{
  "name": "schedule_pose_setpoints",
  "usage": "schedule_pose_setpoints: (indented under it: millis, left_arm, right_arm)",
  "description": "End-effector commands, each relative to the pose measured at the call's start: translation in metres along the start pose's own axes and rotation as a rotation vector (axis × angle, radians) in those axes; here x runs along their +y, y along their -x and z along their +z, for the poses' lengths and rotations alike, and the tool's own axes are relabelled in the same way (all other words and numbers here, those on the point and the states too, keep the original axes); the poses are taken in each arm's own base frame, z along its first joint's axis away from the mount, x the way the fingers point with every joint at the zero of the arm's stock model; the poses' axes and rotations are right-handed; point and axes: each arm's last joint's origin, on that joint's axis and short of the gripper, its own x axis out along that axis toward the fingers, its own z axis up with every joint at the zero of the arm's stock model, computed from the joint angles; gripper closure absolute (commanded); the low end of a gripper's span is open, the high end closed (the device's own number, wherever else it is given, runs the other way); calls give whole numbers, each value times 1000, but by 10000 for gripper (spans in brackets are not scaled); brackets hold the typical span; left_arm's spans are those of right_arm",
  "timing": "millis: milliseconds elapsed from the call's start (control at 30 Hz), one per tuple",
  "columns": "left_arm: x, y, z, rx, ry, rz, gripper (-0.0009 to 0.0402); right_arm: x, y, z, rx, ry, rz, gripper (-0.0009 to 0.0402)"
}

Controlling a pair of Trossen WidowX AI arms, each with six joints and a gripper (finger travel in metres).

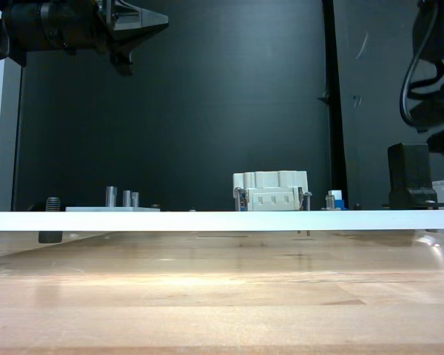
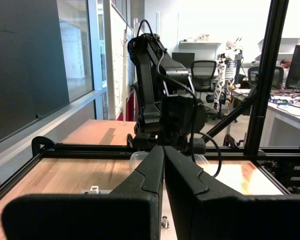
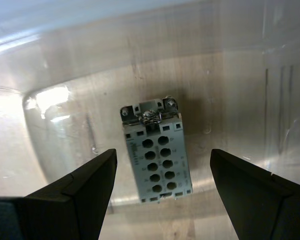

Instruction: Remove the HAN10E connector from the taskboard and place in the container

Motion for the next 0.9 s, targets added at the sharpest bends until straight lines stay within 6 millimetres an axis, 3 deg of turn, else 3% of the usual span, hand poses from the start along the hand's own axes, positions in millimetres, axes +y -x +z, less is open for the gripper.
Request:
schedule_pose_setpoints:
  millis: [33,533,700,900]
  left_arm:
    - [0,0,0,0,0,0,393]
    - [0,0,0,0,0,0,393]
    - [0,0,0,0,0,0,393]
    - [0,0,0,0,0,0,393]
  right_arm:
    - [1,12,4,4,9,-7,130]
    - [5,74,19,-80,40,10,183]
    - [5,84,27,-178,37,-12,237]
    - [0,94,48,-400,53,50,342]
